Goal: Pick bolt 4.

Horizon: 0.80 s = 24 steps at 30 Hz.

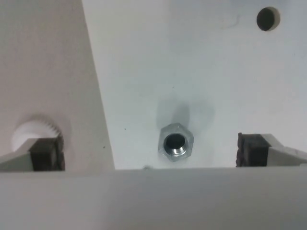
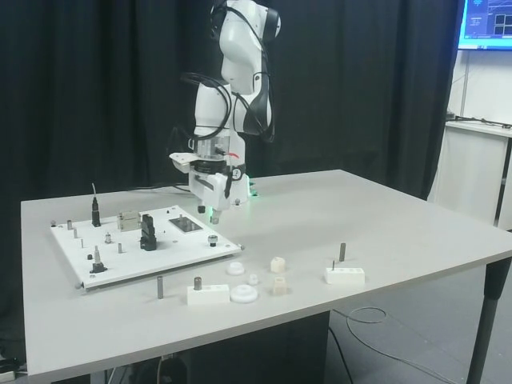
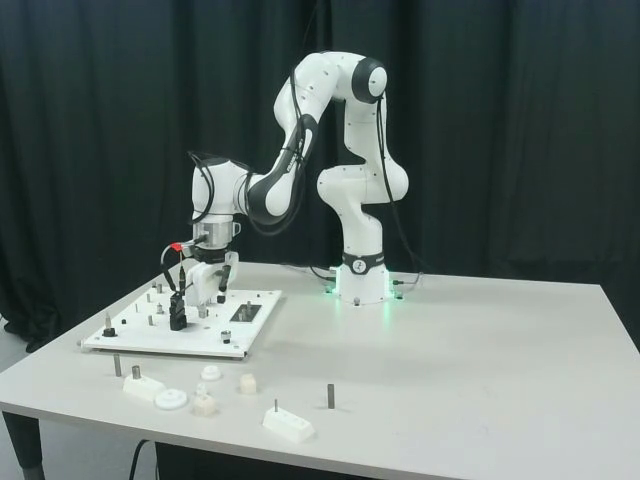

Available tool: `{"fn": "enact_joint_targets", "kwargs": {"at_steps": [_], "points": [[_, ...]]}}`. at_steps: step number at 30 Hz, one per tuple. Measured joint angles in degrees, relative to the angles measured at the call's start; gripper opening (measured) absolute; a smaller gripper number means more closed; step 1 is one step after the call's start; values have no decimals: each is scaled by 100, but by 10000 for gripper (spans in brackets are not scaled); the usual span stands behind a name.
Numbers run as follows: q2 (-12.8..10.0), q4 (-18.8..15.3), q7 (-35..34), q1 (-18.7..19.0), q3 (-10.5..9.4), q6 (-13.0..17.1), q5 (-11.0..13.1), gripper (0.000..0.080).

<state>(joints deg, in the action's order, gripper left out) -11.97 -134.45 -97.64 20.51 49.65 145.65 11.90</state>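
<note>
Bolt 4 (image 1: 176, 144) sits on white board (image 1: 201, 72), lower edge prob. cut off by gripper body; looks like a threaded hex head. Gripper (image 1: 149, 152) spread wide, empty, fingers (image 1: 252, 149) either side, touching nothing

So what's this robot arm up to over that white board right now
The white arm holds its gripper above the near corner of the white board, jaws open and holding nothing. In the wrist view a grey hex-headed piece with a threaded hole, apparently bolt 4, stands on the board between the jaws. Nothing has been grasped yet. Loose white parts lie on the grey table.
</note>
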Motion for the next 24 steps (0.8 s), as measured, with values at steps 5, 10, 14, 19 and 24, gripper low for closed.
{"fn": "enact_joint_targets", "kwargs": {"at_steps": [5, 10, 14, 19, 24], "points": [[24, 0, -6, 6, 0, -15, 0, 800], [55, 0, -8, 9, 0, -38, 0, 800], [70, 0, -9, 9, 0, -55, 0, 800], [78, 1, -43, 9, 0, -67, 0, 800], [79, 1, -115, 14, 0, -81, 0, 800]]}}
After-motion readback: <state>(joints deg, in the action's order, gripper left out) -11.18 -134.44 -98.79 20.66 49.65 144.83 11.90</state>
